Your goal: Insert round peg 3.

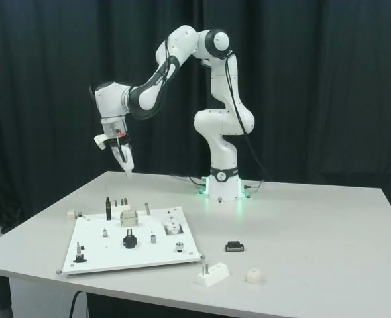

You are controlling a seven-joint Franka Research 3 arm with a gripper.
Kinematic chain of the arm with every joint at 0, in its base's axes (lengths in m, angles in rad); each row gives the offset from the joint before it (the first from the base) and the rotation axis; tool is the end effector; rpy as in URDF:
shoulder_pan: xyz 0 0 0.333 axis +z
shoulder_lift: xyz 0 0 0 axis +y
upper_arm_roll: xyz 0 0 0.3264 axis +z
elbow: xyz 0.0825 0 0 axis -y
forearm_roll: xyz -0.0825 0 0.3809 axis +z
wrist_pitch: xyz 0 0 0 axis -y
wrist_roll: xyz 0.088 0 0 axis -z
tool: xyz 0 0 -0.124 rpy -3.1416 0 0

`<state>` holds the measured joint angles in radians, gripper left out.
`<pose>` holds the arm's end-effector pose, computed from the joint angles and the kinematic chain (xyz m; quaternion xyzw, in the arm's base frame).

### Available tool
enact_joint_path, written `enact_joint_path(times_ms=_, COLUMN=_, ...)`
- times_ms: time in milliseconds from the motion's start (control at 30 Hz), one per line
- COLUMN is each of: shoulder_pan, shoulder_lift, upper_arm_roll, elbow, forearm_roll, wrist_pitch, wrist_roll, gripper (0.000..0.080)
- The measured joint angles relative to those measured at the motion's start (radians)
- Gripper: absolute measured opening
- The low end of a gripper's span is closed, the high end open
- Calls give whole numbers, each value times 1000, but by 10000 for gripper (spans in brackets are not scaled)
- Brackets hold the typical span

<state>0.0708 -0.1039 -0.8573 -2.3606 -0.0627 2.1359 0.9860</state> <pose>0.3287 -0.3334 0.3381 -0.6482 0.7574 0.0784 0.0062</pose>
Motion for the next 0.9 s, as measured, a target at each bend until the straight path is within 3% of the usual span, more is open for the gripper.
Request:
enact_joint_path(times_ms=400, shoulder_pan=9, shoulder_lift=93, upper_arm_roll=6, elbow=-15, forearm_roll=96, wrist_pitch=41, wrist_roll=0, gripper=800)
enact_joint_path(times_ms=900, shoulder_pan=22, shoulder_lift=144, upper_arm_roll=19, elbow=-53, forearm_roll=132, wrist_pitch=79, wrist_roll=0, gripper=800)
